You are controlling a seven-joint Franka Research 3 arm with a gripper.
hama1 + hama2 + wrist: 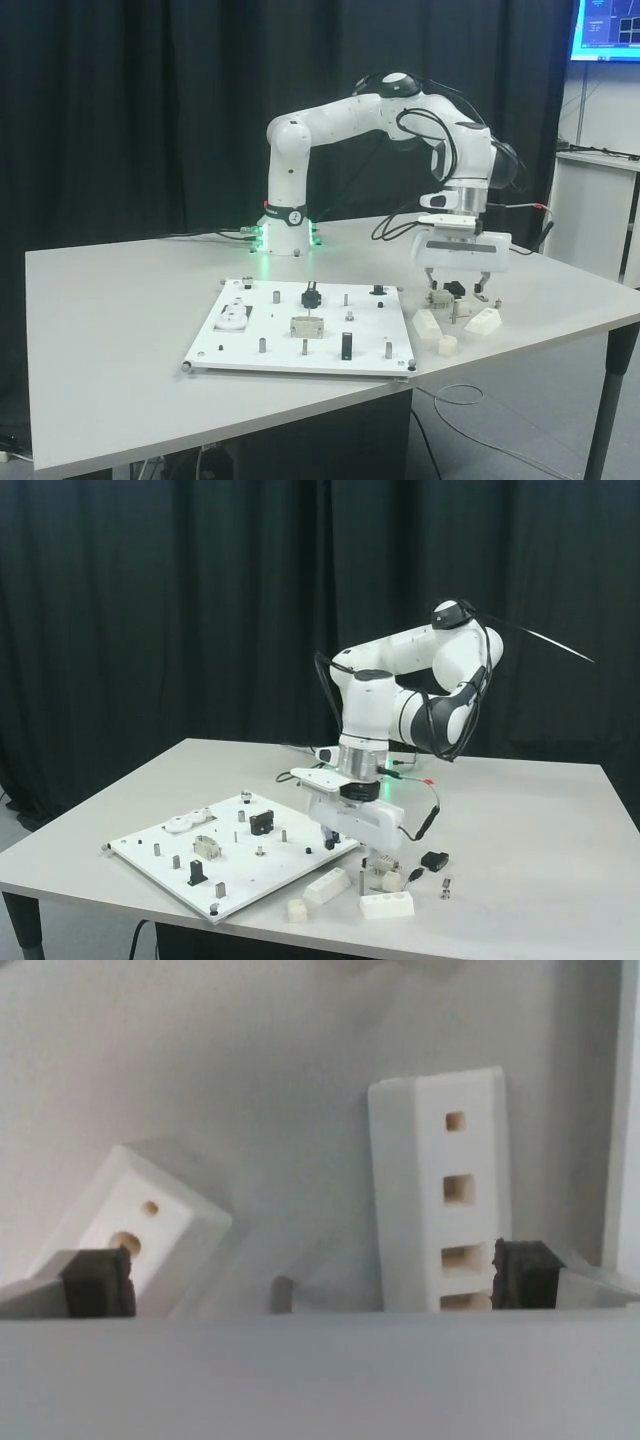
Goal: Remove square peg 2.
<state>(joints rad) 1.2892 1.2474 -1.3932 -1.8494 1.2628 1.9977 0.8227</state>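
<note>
I hover with my gripper (310, 1278) spread wide and empty above the white block with square holes (440, 1195). Its sockets look empty; I judge I must first locate square peg 2.

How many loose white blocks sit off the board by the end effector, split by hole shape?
Square-hole block: 1
Round-hole block: 1
Small white block, holes not visible: 1
Total: 3
The end effector hangs open above the two holed blocks, holding nothing.
</note>
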